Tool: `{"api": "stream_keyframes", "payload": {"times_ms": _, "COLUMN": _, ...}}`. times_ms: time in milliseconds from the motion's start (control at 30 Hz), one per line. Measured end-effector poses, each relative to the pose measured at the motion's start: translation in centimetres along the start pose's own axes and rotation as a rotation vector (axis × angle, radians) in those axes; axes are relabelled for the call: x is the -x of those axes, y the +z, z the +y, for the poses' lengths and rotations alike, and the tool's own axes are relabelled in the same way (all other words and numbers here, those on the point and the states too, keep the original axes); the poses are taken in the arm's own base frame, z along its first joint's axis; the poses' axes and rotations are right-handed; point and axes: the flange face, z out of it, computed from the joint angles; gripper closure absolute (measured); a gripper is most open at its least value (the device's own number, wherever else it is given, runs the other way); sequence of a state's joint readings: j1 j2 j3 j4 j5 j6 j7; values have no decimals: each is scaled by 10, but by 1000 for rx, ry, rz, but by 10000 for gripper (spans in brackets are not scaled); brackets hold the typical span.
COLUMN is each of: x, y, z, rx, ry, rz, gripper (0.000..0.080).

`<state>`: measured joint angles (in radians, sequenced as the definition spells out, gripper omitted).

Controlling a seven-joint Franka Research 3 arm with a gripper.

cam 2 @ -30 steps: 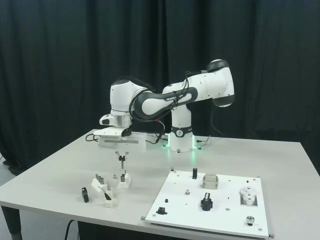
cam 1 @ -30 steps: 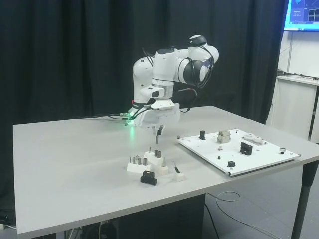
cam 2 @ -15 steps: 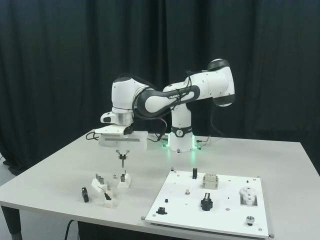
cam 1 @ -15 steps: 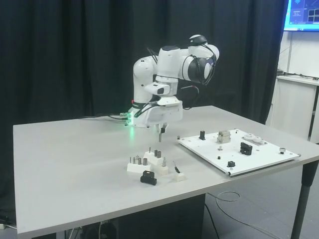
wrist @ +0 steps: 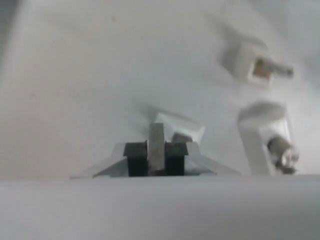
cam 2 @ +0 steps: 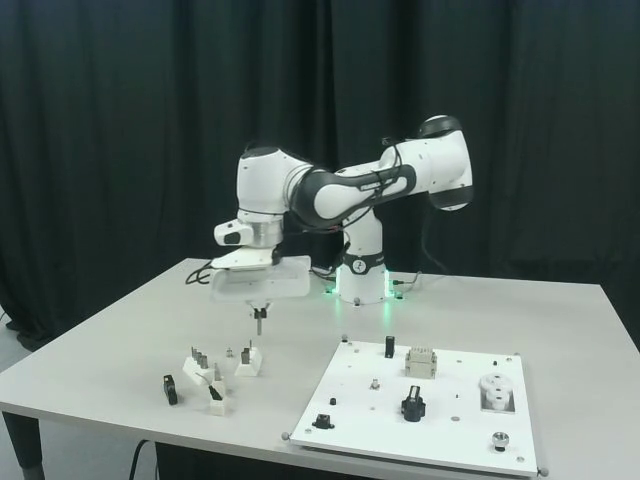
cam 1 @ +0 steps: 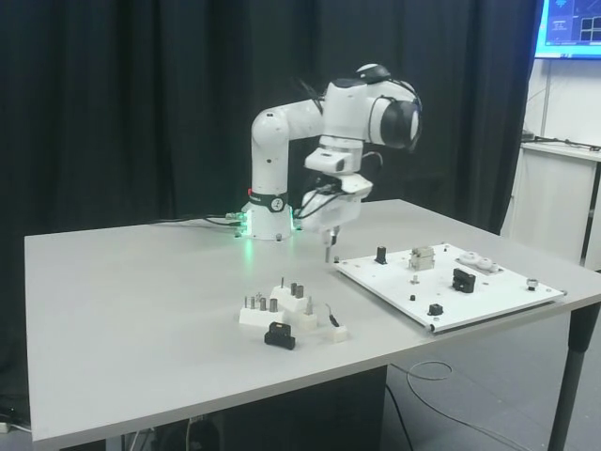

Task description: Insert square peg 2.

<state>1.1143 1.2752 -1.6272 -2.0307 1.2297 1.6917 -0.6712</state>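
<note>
Nearest the table's front edge: small black block on the grey table, just in front of a cluster of white peg holders. Same block at in second room view, holders at. Short grey pegs upright in the holders; one holder a little apart, with a thin tilted pin.

Above and beyond the holders, clear of them: gripper, fingers pointing down, well off the table surface. Same gripper at in second room view, hanging between holders and white board. Fingers narrow, clamped on square peg 2: in wrist view a grey bar pinched between two black pads, lower end sticking out past them. Peg in room views a thin vertical sliver below the fingertips. Holders below in wrist view, blurred.

To the side: white board flat on table, carrying several black and grey fixtures; same board. Which socket takes the peg: cannot tell.

Farther back: white arm bent over from its base, green light at base. Black curtain behind.
</note>
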Motion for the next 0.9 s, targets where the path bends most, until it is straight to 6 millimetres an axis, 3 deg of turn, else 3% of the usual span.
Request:
{"api": "stream_keyframes", "payload": {"times_ms": 533, "x": -25, "y": -22, "z": -79, "rx": 33, "ry": -219, "rz": 24, "gripper": 735}}
{"api": "stream_keyframes", "payload": {"times_ms": 900, "x": -37, "y": -18, "z": -116, "rx": 81, "ry": -355, "rz": 4, "gripper": 735}}
